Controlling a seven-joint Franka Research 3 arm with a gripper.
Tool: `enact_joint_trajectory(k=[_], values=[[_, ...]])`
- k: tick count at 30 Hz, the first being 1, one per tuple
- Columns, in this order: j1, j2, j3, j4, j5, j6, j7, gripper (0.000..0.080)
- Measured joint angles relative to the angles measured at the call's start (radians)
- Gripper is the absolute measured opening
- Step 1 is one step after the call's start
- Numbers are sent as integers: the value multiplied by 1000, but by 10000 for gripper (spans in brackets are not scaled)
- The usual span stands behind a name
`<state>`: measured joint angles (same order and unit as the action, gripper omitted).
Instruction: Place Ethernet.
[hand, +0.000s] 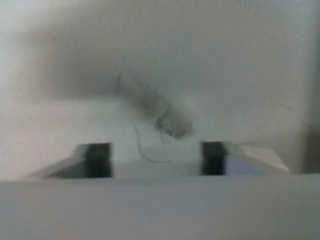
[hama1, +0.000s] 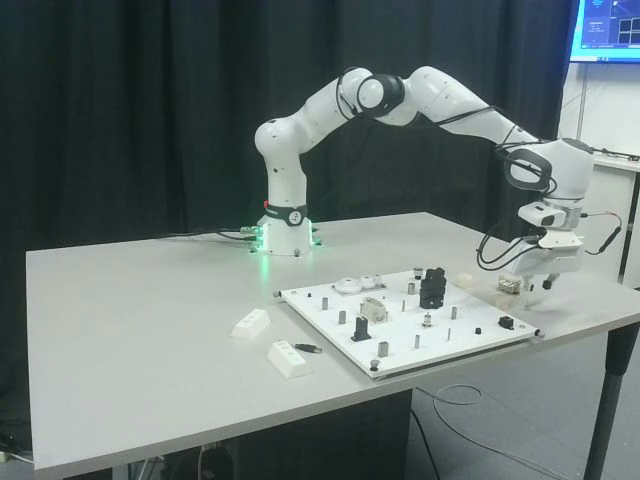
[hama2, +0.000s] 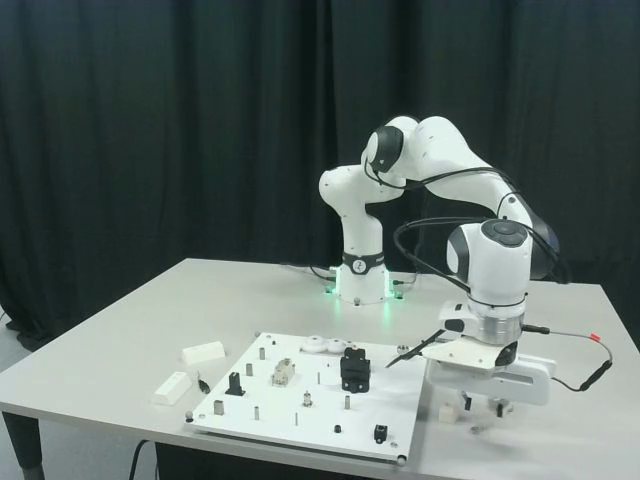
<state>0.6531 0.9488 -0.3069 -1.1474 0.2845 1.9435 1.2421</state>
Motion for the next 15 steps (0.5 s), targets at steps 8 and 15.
enact_joint_trajectory(k=[8, 15], values=[[10, 0, -1, -1, -12, 0, 19, 247], [15, 0, -1, -1, -17, -3, 31, 785]])
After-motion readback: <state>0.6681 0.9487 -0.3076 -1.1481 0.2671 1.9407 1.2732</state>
